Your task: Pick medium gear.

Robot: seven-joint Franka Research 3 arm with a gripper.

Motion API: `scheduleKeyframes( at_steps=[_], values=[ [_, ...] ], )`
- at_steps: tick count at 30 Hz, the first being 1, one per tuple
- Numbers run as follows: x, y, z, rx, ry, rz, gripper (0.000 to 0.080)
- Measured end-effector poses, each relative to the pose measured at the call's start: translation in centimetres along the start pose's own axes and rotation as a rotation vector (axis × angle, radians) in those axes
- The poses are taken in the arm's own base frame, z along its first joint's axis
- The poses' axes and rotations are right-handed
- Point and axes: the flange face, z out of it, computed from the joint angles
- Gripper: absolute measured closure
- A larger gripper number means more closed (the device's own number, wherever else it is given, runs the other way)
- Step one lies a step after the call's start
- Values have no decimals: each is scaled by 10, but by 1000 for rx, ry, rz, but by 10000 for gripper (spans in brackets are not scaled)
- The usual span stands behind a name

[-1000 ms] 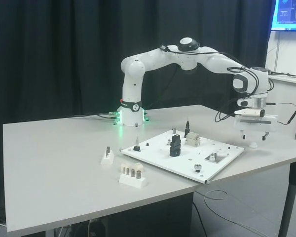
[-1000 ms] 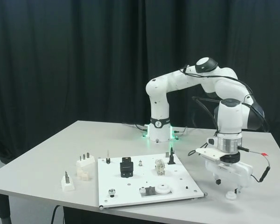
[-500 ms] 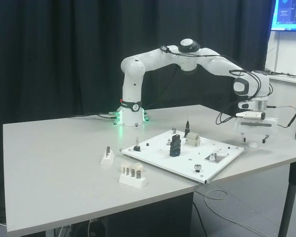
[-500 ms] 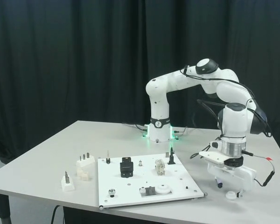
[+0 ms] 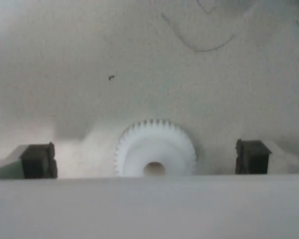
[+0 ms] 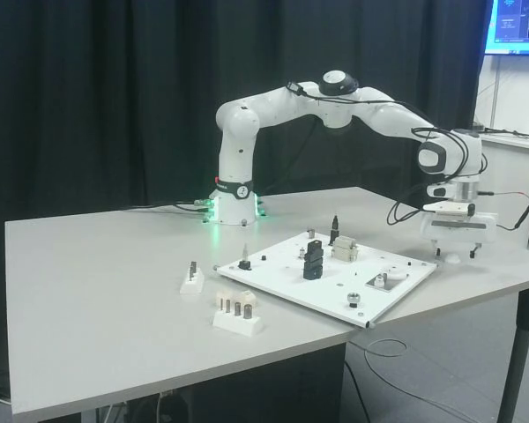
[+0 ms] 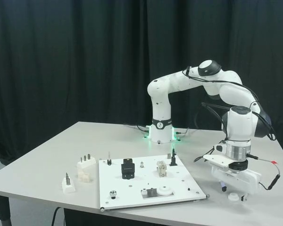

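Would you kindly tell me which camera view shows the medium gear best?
The wrist view: the medium gear lies flat between the open fingers, teeth and bore visible. Both room views show only a small white disc on the table under the gripper.

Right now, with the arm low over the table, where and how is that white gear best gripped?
Grip the white gear across its toothed rim, from straight above: it lies flat on the grey table, bore upward. The open gripper already has one black finger pad on each side, so closing should pinch the rim.
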Motion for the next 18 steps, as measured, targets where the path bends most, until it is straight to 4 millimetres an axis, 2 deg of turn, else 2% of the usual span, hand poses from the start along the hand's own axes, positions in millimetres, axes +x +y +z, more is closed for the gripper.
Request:
scheduleKeyframes(
  at_steps=[18],
  values=[
    [-3, 2, 5, -3, 6, 2, 3]
  ],
)
